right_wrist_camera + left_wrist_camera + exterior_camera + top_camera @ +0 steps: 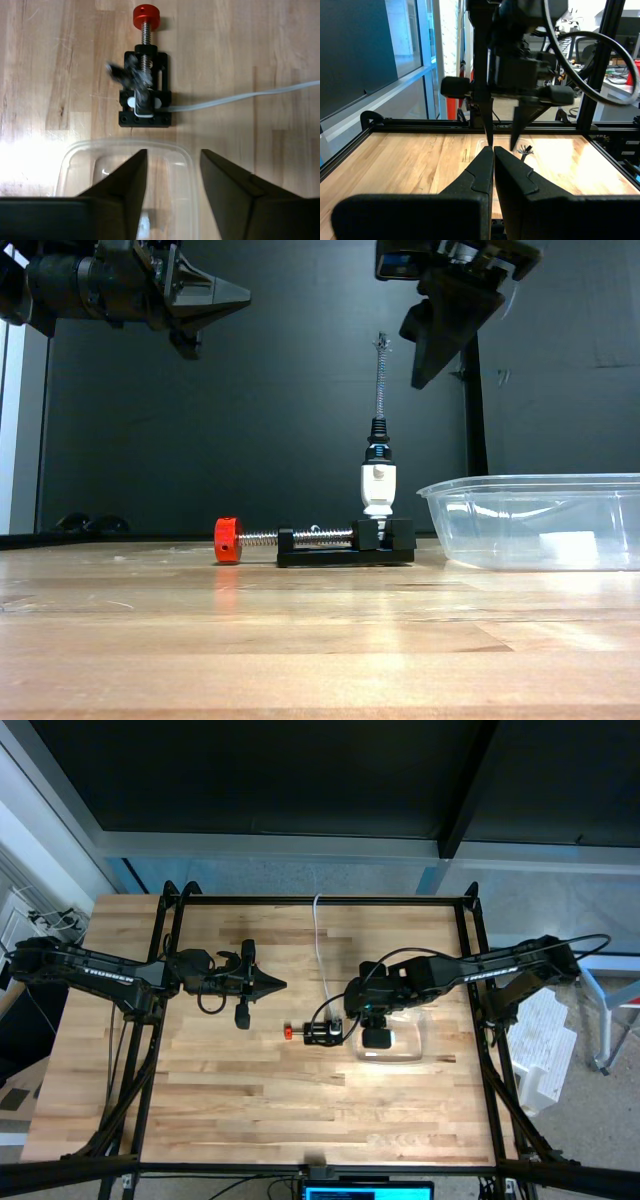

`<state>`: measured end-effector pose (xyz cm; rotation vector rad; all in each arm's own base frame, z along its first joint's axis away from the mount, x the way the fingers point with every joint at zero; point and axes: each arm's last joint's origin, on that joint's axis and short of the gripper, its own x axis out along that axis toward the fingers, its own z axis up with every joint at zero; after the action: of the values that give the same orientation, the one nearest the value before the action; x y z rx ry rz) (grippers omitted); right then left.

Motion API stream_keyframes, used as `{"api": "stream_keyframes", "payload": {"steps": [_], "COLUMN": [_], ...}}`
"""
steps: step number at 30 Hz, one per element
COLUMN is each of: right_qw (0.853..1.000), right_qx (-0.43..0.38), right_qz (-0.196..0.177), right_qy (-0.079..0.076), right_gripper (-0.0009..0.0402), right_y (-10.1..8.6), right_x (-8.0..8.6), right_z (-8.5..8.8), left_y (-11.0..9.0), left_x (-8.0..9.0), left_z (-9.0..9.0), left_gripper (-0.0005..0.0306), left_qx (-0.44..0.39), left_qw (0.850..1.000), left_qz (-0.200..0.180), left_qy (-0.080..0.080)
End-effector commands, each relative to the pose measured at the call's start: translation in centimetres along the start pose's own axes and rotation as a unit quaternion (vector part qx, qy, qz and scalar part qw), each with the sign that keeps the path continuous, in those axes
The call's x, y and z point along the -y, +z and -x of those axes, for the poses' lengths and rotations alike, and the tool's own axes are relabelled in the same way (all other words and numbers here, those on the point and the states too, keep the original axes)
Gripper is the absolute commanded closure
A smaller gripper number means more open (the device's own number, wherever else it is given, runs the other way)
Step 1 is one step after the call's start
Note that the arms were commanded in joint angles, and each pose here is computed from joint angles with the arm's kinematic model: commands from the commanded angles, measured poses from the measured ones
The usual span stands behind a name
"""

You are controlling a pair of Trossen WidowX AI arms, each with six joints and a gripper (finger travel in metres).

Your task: Remove the power plug from the receptacle and place in the container

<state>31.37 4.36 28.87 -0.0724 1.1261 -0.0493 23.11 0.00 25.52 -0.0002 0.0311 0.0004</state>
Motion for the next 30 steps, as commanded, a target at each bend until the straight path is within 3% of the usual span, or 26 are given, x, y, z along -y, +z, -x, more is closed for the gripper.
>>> {"api": "stream_keyframes", "payload": {"steps": [1, 9, 22, 30], "right_qw": [1.000, 0.999, 0.999, 0.999], "right_qx": [-0.009, -0.033, -0.045, -0.046], "right_qz": [-0.004, -0.001, 0.004, 0.005], "right_qy": [0.000, -0.001, -0.001, -0.001], "right_gripper": [0.0199, 0.0150, 0.0151, 0.0151], "right_y": [0.8, 1.9, 3.3, 3.3], "right_x": [-0.2, -1.0, -1.9, -2.1], "right_z": [-0.7, -3.0, -6.0, -6.9], "left_y": [0.0, 0.0, 0.0, 0.0], "left_x": [0.0, 0.0, 0.0, 0.0], "left_z": [0.0, 0.0, 0.0, 0.0], "left_gripper": [0.0300, 0.0300, 0.0300, 0.0300], "left_qx": [0.000, 0.000, 0.000, 0.000], "left_qw": [1.000, 1.000, 1.000, 1.000], "left_qz": [0.000, 0.000, 0.000, 0.000], "left_qy": [0.000, 0.000, 0.000, 0.000]}}
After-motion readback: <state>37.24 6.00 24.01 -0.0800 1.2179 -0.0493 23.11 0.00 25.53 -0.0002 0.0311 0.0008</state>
